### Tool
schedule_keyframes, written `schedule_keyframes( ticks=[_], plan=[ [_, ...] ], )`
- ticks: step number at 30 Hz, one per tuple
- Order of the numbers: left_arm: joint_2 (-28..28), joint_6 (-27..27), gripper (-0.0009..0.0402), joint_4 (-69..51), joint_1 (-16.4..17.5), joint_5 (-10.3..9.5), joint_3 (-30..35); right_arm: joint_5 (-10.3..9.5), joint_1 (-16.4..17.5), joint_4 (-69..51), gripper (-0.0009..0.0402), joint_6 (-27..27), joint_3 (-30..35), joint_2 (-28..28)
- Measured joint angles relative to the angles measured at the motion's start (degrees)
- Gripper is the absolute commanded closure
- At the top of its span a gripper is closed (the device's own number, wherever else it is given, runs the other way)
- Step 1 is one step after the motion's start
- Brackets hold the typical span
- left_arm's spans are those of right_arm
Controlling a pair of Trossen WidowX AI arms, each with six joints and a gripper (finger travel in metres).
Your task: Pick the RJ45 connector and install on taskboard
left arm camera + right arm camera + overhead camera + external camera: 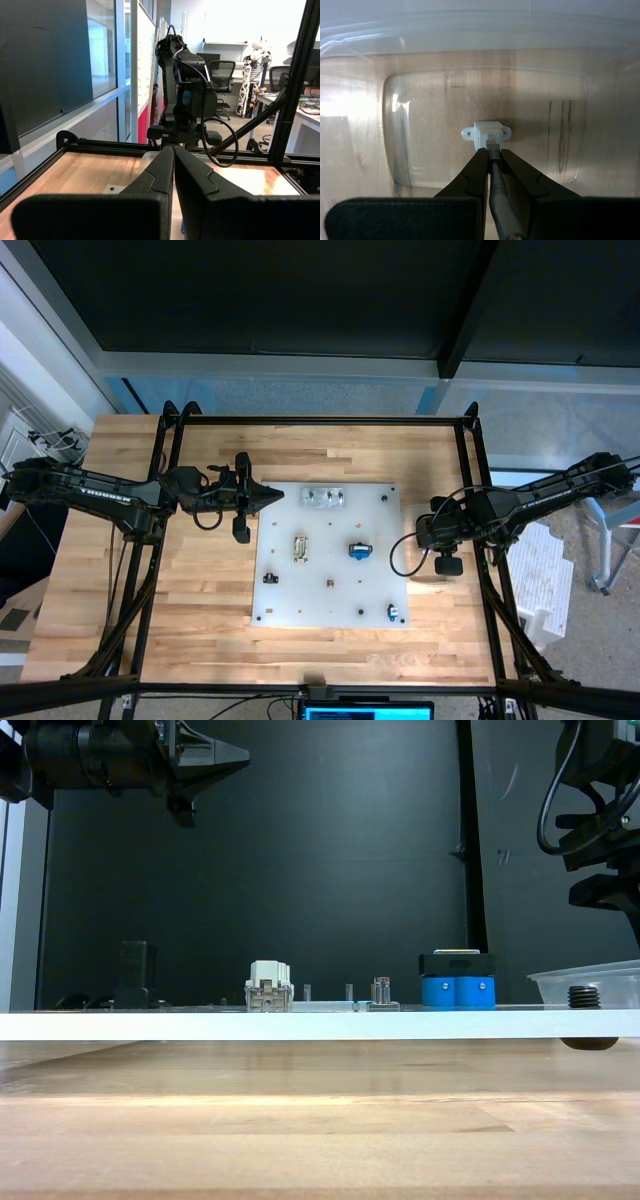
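The right gripper point(492, 152), a black two-fingered claw on the right arm, is pointing down over a clear plastic tray point(430, 100) that is sitting on the pale wooden table point(200, 580) just beside the right edge of the taskboard point(300, 590), a flat white square plate with small holes. Its fingers are standing narrow, nearly together, and are pinching the rear end of the RJ45 connector point(487, 134), a tiny whitish plastic plug with two small rounded ears. The plug's pale body is sticking out just past the fingertips, centred on the claw's line, while a thin dark cord point(497, 200) is running back from it between the two fingers. The connector is showing against the tray's see-through floor; whether it is touching that floor cannot be told.

The left gripper point(278, 497), the matching black claw on the left arm, is hanging in the air above the taskboard's left edge, pointing level toward the right arm. Its fingers are lying pressed together with nothing between them.

On the taskboard, a small blue block point(360, 551) is sitting near the middle, well apart from both grippers.
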Motion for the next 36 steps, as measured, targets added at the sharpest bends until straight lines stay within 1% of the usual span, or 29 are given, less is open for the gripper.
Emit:
schedule_keyframes(
  ticks=[10,24,28,32,33,36],
  plan=[
    [0.0,0.0,0.0393,0.0,0.0,0.00,0.0,-0.37,0.1,-0.4,0.0394,0.0,0.5,-0.9],
    [0.0,0.0,0.0393,0.0,0.0,0.00,0.0,0.09,0.5,-9.1,0.0393,0.2,11.5,-1.1],
    [0.0,0.0,0.0393,0.0,0.0,0.00,0.0,-0.42,2.0,-10.5,0.0393,3.3,13.7,-1.0],
    [0.0,0.0,0.0393,0.0,0.0,-0.02,0.0,-0.50,5.0,-10.7,0.0393,11.7,14.7,-1.0],
    [0.0,0.0,0.0393,0.0,0.0,-0.02,0.0,-0.55,5.7,-10.8,0.0393,12.8,14.9,-0.9],
    [0.0,0.0,0.0393,0.0,0.0,0.00,0.0,-0.52,8.3,-10.9,0.0393,13.8,16.1,0.3]
  ],
)
